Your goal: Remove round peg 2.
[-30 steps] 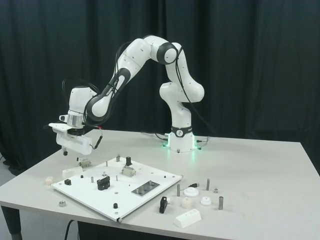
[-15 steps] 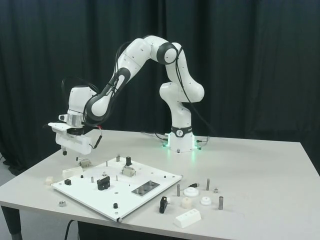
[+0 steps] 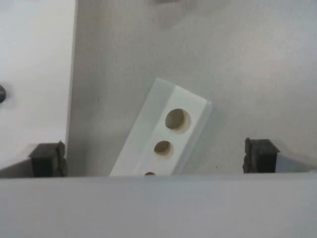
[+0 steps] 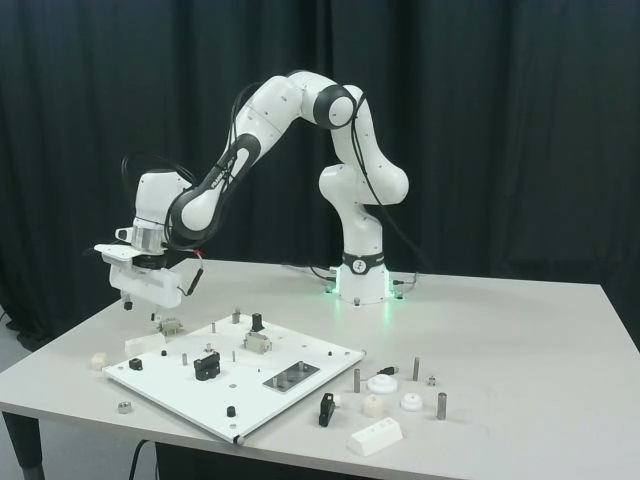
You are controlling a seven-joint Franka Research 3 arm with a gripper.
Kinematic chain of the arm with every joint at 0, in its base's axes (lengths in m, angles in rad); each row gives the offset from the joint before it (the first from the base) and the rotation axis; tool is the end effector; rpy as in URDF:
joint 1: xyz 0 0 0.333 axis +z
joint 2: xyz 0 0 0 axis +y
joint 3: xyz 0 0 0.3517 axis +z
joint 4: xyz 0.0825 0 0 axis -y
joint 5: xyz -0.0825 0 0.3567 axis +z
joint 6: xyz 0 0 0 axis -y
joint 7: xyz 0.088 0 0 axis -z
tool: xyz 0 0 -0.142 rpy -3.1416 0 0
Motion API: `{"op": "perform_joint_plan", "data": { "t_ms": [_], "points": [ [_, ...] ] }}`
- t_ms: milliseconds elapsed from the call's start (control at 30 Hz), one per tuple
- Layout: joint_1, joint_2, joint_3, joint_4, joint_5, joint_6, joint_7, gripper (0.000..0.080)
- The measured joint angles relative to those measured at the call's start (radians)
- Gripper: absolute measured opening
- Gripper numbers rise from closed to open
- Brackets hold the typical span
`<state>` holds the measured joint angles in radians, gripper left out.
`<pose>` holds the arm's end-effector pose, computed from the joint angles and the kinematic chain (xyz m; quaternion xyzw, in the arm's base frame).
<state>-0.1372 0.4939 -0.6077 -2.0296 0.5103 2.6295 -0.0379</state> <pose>0.4687 -0.4084 0.2794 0.8616 -0.4940 0.1124 0.0315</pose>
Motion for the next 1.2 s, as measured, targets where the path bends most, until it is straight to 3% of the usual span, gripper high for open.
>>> {"op": "perform_joint_plan", "data": {
  "t_ms": [867, 1200],
  "points": [
    [0.000, -0.001, 0.009, 0.025, 0.000, -0.034, 0.000, 0.0800],
    [0.000, -0.016, 0.008, 0.022, 0.000, -0.101, -0.014, 0.0800]
  ]
}}
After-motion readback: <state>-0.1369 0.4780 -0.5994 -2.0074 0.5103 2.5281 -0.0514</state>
